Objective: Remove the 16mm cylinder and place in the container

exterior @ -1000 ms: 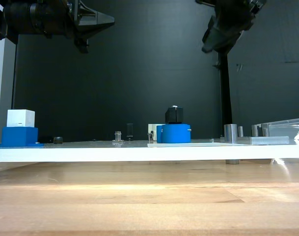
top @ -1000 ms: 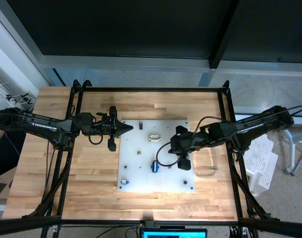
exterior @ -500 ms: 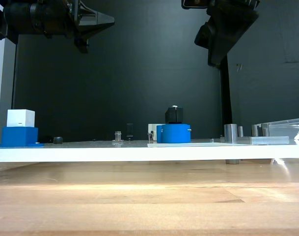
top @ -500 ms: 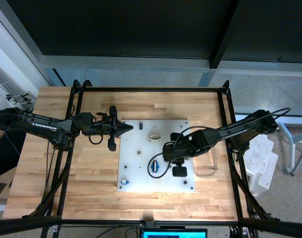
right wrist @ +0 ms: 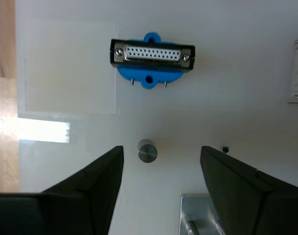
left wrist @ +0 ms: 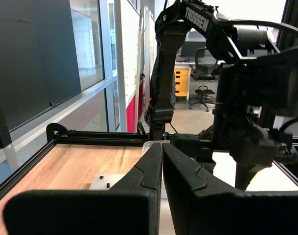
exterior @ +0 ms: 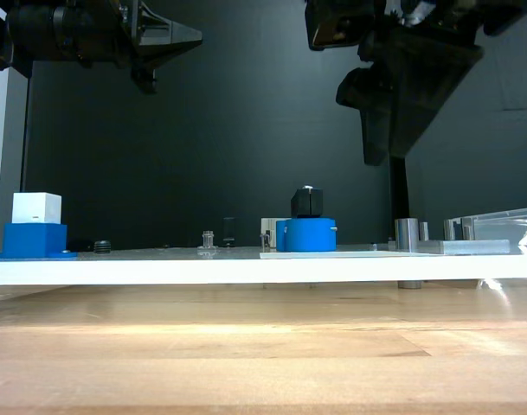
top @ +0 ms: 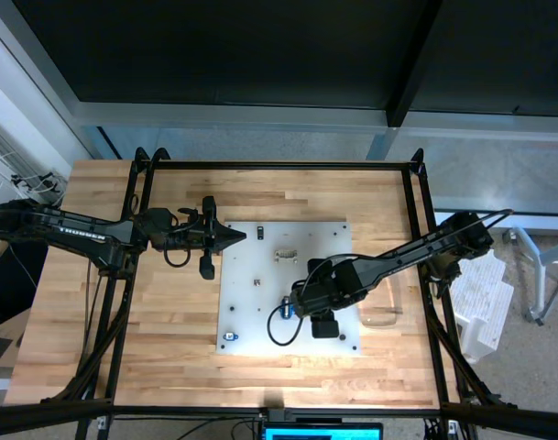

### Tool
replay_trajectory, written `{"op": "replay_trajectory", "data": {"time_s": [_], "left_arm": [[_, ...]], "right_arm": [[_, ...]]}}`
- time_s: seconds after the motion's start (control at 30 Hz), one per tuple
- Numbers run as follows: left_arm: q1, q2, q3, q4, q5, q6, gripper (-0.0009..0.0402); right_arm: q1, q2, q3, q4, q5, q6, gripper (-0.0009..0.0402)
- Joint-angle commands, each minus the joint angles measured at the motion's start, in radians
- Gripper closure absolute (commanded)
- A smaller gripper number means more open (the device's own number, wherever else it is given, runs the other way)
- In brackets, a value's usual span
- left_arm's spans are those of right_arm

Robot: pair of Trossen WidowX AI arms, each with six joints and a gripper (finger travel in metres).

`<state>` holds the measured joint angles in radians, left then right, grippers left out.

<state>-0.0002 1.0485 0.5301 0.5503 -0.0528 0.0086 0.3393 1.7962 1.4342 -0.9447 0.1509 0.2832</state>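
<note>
The wooden bench (top: 169,348), pale planks with a satin sheen, carries everything. On it lies the white board (top: 251,316), square, flat and matte. The clear container (top: 381,322) sits just beside the board's right edge. It is a see-through plastic tray with rounded corners, and nothing shows inside it.

The task looks barely begun, since no part of it is done yet. The right gripper (right wrist: 161,169) hangs above the near right part of the board with its fingers spread wide and nothing held. From the low view it is clearly above the parts and touches none of them. The left gripper (top: 237,236) is parked in the air by the board's far left edge, and its fingers (left wrist: 153,166) are pressed together on nothing.

Below the right gripper a blue plastic mount (right wrist: 149,78) holds a black-framed multi-pin connector (right wrist: 152,53). A grey block (right wrist: 197,215) of brushed metal, square-edged, lies close by.

The smallest item is the 16mm cylinder (right wrist: 147,151), a stubby silver-grey metal plug with a smooth round top. It stands upright on the board between the mount and the block. In the right wrist view it falls within the gap between the open fingers, nearer one finger than the other.

By my reading the whole job remains: centre over the cylinder, descend, close on it, lift it clear, carry it right to the container and release. The smooth metal may slip in a light or off-centre grip.
</note>
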Motion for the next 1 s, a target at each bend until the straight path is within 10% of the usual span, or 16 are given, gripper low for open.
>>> {"op": "replay_trajectory", "data": {"time_s": [0.03, 1.0], "left_arm": [[0.0, 0.0, 0.0, 0.0, 0.0, 0.0, 0.0393], [0.0, 0.0, 0.0, 0.0, 0.0, 0.0, 0.0393]], "right_arm": [[0.002, 0.016, -0.003, 0.0, 0.015, -0.002, 0.0153], [0.023, 0.066, -0.11, 0.108, 0.005, -0.002, 0.0162]]}}
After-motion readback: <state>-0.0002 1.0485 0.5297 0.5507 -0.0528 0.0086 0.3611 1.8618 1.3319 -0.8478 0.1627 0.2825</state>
